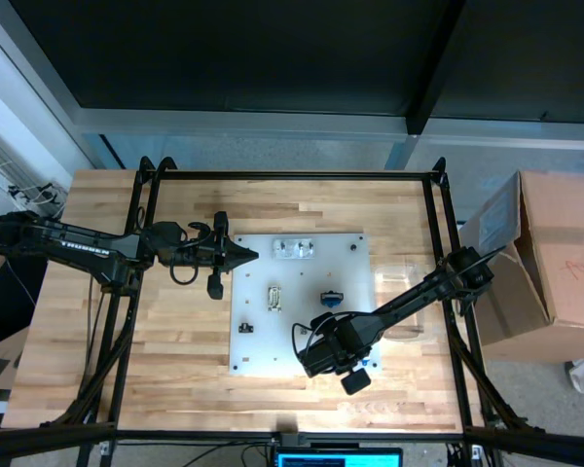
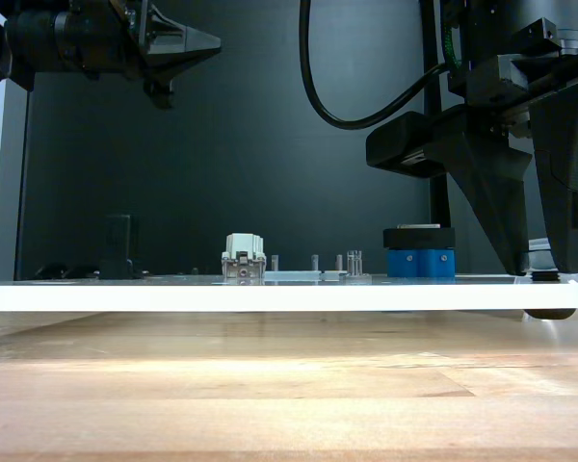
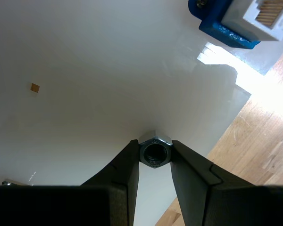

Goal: Pick the M12 nut and place it on its threads and fasten

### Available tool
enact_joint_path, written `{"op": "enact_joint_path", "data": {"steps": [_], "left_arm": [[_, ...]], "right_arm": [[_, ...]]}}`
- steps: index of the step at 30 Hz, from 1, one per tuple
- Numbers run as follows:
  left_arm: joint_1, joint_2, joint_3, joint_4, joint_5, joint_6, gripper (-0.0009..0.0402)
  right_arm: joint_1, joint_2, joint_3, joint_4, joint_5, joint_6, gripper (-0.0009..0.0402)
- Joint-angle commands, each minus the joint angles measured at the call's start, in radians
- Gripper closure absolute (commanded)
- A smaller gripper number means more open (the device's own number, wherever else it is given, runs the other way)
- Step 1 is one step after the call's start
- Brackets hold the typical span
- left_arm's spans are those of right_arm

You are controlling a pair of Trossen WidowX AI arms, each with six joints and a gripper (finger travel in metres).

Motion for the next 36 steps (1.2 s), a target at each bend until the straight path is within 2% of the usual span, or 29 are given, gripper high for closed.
{"op": "enact_joint_path", "data": {"steps": [1, 13, 25, 31, 36], "left_arm": [[0.0, 0.0, 0.0, 0.0, 0.0, 0.0, 0.0393], [0.0, 0.0, 0.0, 0.0, 0.0, 0.0, 0.0393], [0.0, 0.0, 0.0, 0.0, 0.0, 0.0, 0.0393], [0.0, 0.0, 0.0, 0.0, 0.0, 0.0, 0.0393], [0.0, 0.0, 0.0, 0.0, 0.0, 0.0, 0.0393]], "right_arm": [[0.0, 0.0, 0.0, 0.002, -0.004, -0.002, 0.0375], [0.001, 0.0, 0.0, 0.006, -0.004, -0.001, 0.0365], [0.001, -0.005, 0.0, 0.011, -0.003, -0.01, 0.0254], [0.003, -0.026, 0.003, 0.019, -0.005, -0.01, 0.0215], [0.005, -0.081, 0.003, 0.039, -0.051, -0.013, 0.0199]]}}
